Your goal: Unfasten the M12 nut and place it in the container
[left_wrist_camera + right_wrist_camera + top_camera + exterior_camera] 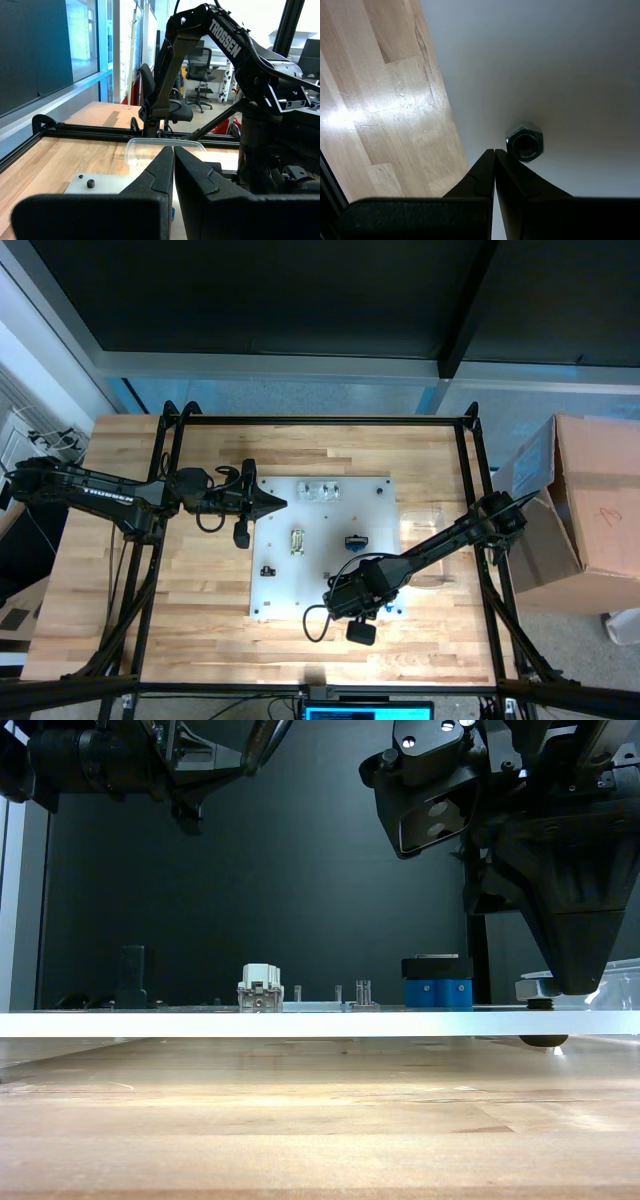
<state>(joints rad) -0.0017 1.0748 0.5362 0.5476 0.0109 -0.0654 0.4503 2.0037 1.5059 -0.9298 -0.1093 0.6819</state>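
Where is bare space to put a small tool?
Bare table near-left of the white board; also its near left corner. Crowded: its near right, right gripper beside the nut on its stud. Left gripper hovers over its far left edge.

Two tools: left tool [173, 150], right tool [494, 151]; one nut [524, 142]; one container [137, 151].
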